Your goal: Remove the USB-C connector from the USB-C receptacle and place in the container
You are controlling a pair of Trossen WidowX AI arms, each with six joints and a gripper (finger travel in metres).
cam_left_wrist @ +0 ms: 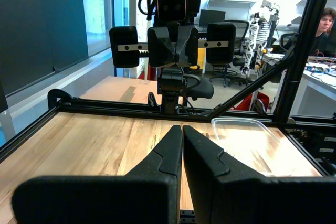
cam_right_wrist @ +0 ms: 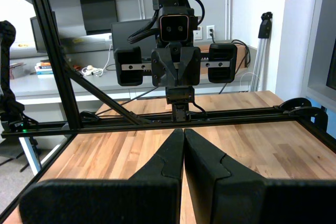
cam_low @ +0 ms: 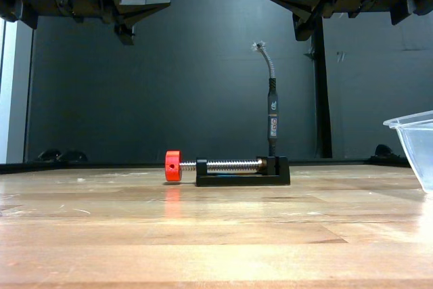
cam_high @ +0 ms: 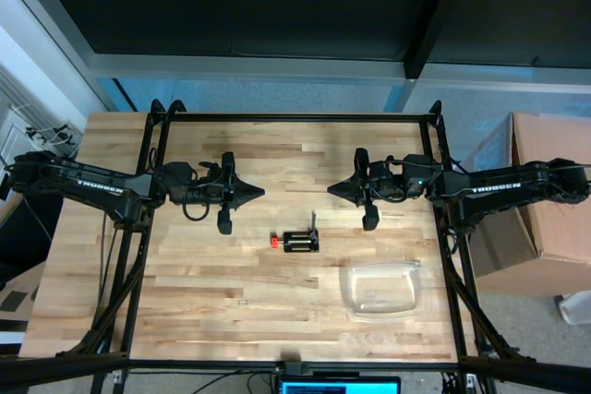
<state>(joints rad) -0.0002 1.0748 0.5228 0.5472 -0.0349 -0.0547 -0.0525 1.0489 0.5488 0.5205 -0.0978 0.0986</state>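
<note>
A small black clamp fixture (cam_high: 301,243) with a red knob (cam_low: 173,166) lies mid-table. The USB-C connector (cam_low: 273,121) stands upright in its seat at the clamp's right end (cam_low: 276,167), with a short braided cable stub curving up from it. My left gripper (cam_high: 260,193) hovers high to the upper left of the fixture, shut and holding nothing, its fingers (cam_left_wrist: 173,150) pressed together. My right gripper (cam_high: 332,187) hovers high to the upper right, also shut and holding nothing, its fingers (cam_right_wrist: 173,150) together. The two grippers face each other.
A clear plastic container (cam_high: 381,288) sits on the table to the lower right of the fixture; its rim (cam_low: 413,121) shows in the low view. A black frame (cam_high: 295,118) borders the table. A cardboard box (cam_high: 545,182) stands off the right side.
</note>
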